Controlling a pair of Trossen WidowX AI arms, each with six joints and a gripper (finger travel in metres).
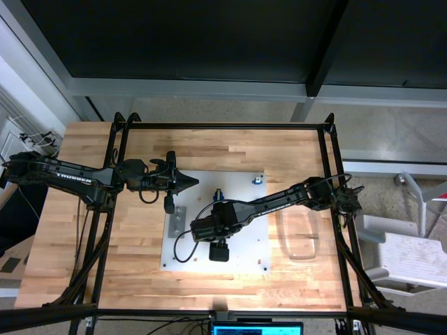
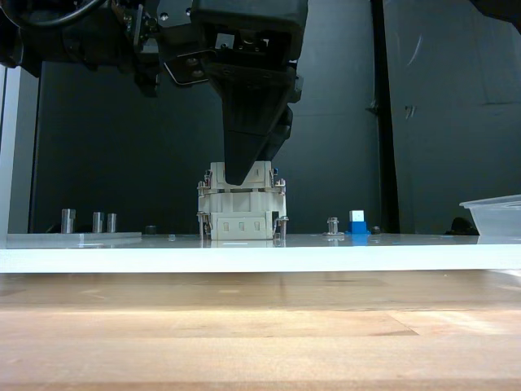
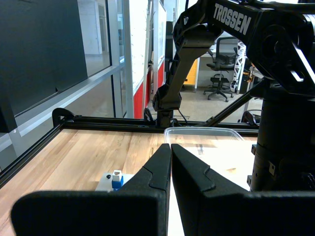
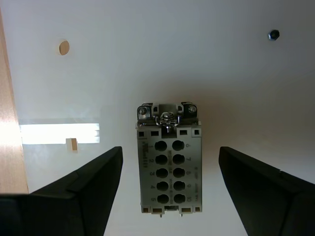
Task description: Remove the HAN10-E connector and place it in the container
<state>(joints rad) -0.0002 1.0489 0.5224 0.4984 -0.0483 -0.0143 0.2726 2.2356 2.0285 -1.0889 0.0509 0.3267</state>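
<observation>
Approach step: the right claw point(image 4: 168, 160) hangs spread above the HAN10-E connector point(image 2: 242, 216) (seated on the board point(image 1: 244, 183), mid-counter); next it should lower, pinch, and lift toward the container point(image 1: 299, 237) by the counter's right edge; the left claw point(image 3: 171, 164), closed, hovers over the board's far left corner.

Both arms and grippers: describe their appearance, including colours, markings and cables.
Both are matte black with tapered fingers. The left arm and right arm carry white TROSSEN lettering; black cables loop at each wrist. The left gripper is over the far-left part of the white board; the right gripper is over the HAN10-E connector.
</observation>
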